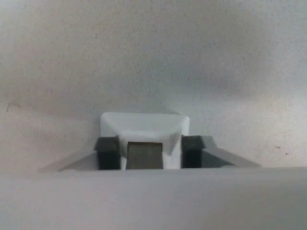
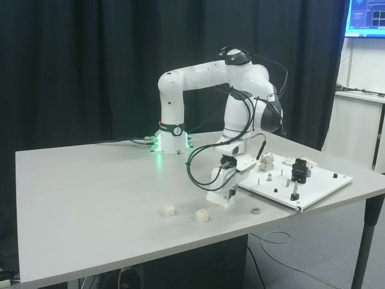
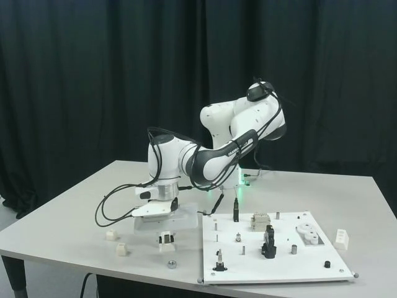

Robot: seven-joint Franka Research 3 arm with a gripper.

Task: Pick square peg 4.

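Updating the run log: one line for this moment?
tool: shut on square peg | peg: on table | lift: not yet

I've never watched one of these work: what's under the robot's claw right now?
A white square peg sits on the grey table, between the gripper's black fingers. The peg's underside is hidden.

Plenty of open counter (image 2: 90,192) left of the board (image 2: 319,189); only two small blocks (image 2: 168,210) and a nut (image 2: 255,211) sit near its edge.

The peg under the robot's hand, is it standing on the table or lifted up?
On the table. The peg rests on the grey table, with the gripper fingers either side of it.
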